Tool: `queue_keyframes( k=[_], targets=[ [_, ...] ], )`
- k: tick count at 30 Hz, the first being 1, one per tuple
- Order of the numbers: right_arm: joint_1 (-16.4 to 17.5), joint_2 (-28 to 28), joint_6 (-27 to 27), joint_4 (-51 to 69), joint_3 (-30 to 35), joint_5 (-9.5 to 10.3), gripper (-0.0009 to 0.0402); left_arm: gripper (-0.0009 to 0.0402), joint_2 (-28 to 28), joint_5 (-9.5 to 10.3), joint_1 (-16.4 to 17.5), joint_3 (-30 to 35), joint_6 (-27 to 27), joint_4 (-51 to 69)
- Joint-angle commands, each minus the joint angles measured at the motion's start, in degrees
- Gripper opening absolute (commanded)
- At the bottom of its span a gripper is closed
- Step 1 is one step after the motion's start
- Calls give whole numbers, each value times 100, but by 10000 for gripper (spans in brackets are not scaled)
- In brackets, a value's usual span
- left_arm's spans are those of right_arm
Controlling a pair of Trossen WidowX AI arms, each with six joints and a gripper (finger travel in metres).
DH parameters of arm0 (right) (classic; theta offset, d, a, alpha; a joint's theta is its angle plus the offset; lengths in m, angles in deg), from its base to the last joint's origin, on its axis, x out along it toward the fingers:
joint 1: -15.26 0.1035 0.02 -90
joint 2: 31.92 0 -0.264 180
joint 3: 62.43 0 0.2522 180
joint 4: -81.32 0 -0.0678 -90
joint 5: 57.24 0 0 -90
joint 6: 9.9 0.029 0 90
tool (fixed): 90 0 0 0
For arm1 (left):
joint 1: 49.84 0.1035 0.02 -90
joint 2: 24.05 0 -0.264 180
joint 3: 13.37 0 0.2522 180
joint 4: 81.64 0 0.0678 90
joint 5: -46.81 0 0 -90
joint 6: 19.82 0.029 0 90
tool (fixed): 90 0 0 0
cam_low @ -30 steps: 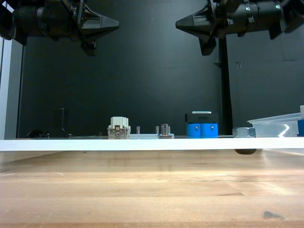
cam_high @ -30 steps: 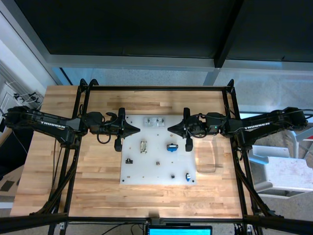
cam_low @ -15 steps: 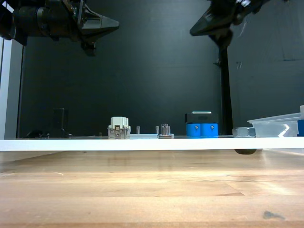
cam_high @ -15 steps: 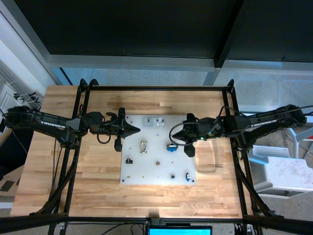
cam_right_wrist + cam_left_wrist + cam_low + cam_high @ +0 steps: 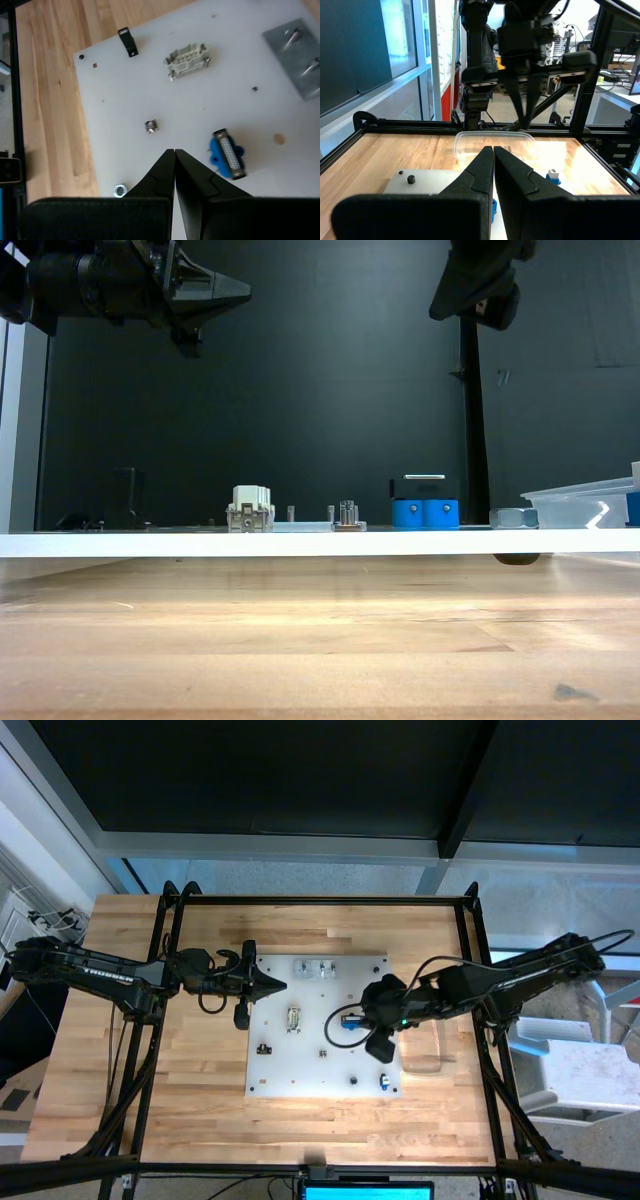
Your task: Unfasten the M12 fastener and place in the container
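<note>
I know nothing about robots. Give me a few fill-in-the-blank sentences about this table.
The silver nut sits on the white board, not in the clear tray at the board's ____ edge. The right end effector hovers over the board, fingers ____. The left end effector hangs near the board's far ____ corner, fingers shut.
Missing: right; shut; left.

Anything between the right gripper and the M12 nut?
Nothing visible does. The right gripper, shut, hangs above bare white board; the nut sits unobstructed near its edge. The left gripper, shut, hovers over the far left corner.
</note>
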Motion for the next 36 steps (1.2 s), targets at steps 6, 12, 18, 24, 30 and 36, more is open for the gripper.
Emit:
queue_keyframes(
  k=[6, 12, 18, 24, 30, 36],
  targets=[
    [260, 1165, 938, 1467, 1364, 138, 0, 0, 2, 0, 0, 2, 2, -4],
    [367, 1941, 1460, 2033, 2094, 522, 0, 0, 2, 0, 0, 2, 2, -4],
    [487, 2529, 1864, 2188, 2479, 778, 0, 0, 2, 0, 0, 2, 2, -4],
    [553, 2940, 1952, 2210, 2675, 903, 0, 0, 2, 0, 2, 2, 2, -4],
    [610, 3259, 2004, 2175, 2686, 984, 13, 0, 2, 0, 2, 2, 2, -4],
    [647, 3362, 2142, 2159, 2651, 994, 84, 0, 2, 0, 0, 2, 2, -4]
  ],
)
